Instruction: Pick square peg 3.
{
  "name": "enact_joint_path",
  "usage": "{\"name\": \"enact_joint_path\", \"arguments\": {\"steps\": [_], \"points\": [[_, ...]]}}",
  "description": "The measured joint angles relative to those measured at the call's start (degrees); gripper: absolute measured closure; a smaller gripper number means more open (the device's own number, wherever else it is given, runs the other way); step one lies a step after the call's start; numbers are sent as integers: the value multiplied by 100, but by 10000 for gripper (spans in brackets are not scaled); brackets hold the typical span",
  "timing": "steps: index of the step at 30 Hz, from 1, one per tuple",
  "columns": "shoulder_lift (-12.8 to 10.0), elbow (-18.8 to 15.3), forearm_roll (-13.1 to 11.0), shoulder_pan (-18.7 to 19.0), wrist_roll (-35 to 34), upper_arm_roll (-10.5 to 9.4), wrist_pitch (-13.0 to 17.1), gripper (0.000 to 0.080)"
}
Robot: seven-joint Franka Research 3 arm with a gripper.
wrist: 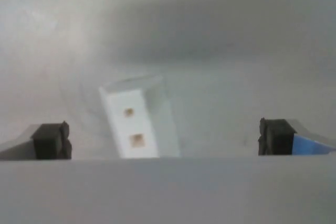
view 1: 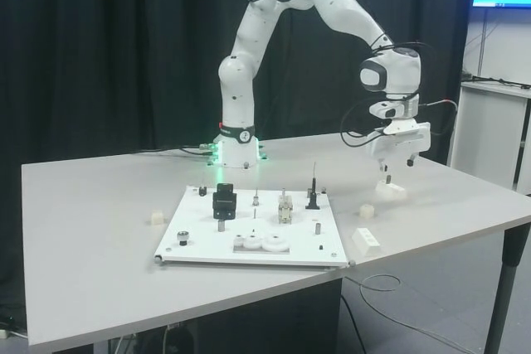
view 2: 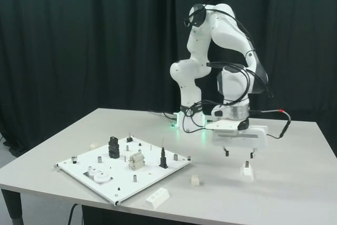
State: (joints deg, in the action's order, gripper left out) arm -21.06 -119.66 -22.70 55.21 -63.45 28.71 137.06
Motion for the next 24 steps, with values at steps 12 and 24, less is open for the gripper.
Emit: {"name": "enact_joint_path", "arguments": {"steps": [12,24], "points": [[3,-182,108,470,-566,2,213,3],[9,-333,298,609,-610,4,225,3]]}}
